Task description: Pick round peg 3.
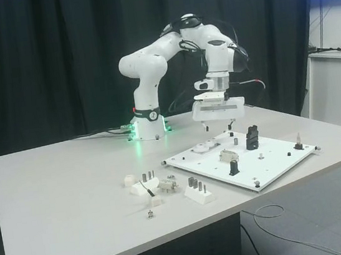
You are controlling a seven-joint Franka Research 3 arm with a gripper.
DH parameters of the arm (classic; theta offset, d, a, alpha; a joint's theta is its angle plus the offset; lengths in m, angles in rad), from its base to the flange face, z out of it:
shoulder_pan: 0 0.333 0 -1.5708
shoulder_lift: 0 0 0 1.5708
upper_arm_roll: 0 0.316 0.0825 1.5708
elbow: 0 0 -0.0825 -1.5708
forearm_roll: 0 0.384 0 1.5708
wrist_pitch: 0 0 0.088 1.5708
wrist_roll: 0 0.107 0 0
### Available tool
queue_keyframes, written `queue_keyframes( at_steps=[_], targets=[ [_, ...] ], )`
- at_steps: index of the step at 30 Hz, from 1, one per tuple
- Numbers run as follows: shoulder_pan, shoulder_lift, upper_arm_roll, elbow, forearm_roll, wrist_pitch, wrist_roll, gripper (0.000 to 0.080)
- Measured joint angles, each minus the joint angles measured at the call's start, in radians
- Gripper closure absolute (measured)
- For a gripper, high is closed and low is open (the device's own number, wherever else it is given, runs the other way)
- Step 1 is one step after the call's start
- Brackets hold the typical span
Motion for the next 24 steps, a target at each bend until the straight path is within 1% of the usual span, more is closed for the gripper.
queue_keyframes(
  at_steps=[13,24],
  targets=[
    [-0.017,0.0,-0.031,0.002,-0.023,-0.023,-0.034,0.0003],
    [-0.025,0.001,-0.038,0.006,-0.023,-0.024,-0.046,0.0003]
  ],
)
